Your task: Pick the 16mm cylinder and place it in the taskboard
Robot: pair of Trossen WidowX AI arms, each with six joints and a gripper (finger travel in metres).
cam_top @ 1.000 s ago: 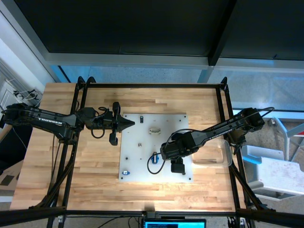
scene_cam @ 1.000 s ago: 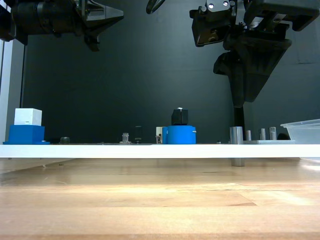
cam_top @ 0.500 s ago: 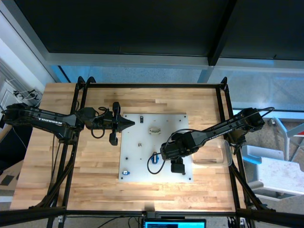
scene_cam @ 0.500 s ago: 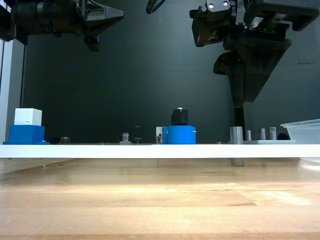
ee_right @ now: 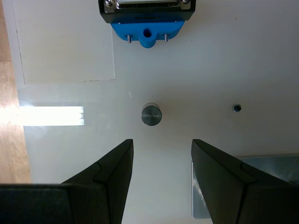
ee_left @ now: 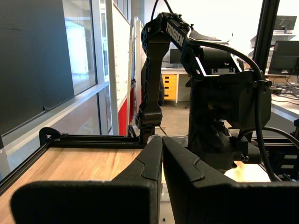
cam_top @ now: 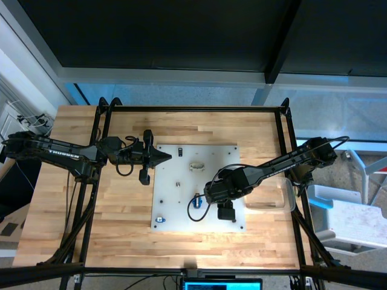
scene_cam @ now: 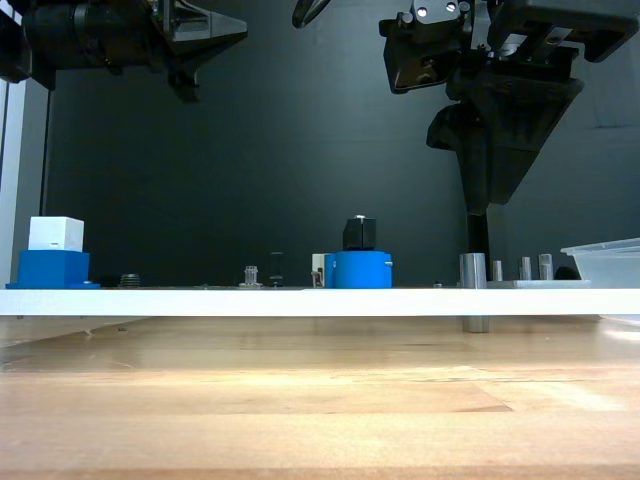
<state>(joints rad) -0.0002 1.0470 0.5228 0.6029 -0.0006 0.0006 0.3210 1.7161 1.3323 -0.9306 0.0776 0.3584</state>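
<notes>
The 16mm cylinder [ee_right: 151, 115] is a small round grey peg standing upright in the white taskboard [ee_right: 210, 56]. My right gripper [ee_right: 161, 141] hangs open straight above it, its fingers apart from the peg and holding nothing. From table height the cylinder [scene_cam: 472, 271] stands on the taskboard [scene_cam: 200, 300] with its lower end showing under the plate, and the right gripper [scene_cam: 478, 205] is well above it. From above, the right gripper [cam_top: 219, 192] covers the peg. My left gripper [cam_top: 166, 156] is shut and empty at the taskboard's [cam_top: 181, 205] left edge, fingertips [ee_left: 154, 144] pressed together.
A blue fitting [scene_cam: 358, 269] with a black top stands mid-board, with a looped cable by it [cam_top: 195, 211]. A white cube on a blue base [scene_cam: 55, 250] sits at the board's near left corner. Other short pegs [scene_cam: 534, 267] and a clear bin [cam_top: 272, 196] are to the right.
</notes>
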